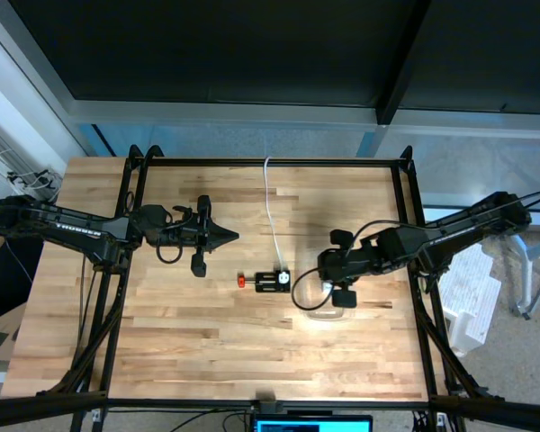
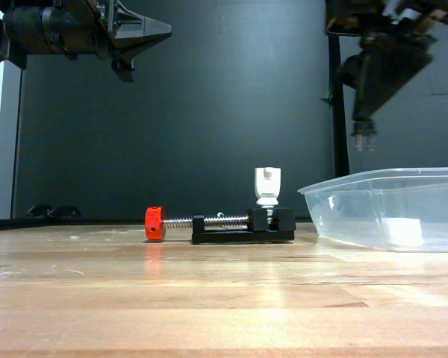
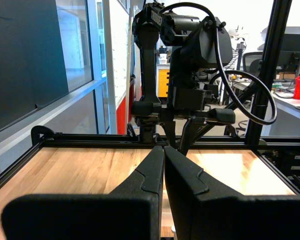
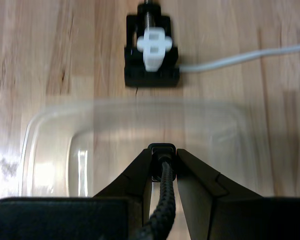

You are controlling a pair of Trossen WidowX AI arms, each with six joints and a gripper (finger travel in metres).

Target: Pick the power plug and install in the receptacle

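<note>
Power plug: off the tabletop, pinched between the fingers of the right gripper. Its black cord runs back up between them. The low view shows it hanging high over the left end of the clear tray.

Orientation: long axis close to vertical, mating end down, cord end up. The prongs appear to show as a small stub under the fingertips, too small to make out clearly.

Receptacle: white block standing upright in the black vise, opening facing up as far as I can judge. The red knob is at the vise's left end. The white cable runs away toward the far edge. The vise sits just left of the tray, and the plug is above and to the right of it, well apart.

Step in hand: pick looks done, so this is the carry toward the socket, with insertion not begun.

Next move calls for:
- shifting left until the plug is over the receptacle (the right wrist view shows the block ahead of the fingertips, beyond the tray's rim)
- matching the prongs to the slots
- a straight descent, keeping the plug's axis plumb

A tilted plug would likely jam on the socket's face.

A white cube lies in the tray.

Left gripper: held high over the left half of the tabletop, pointing right, fingers pressed together on nothing. It looks parked.
</note>
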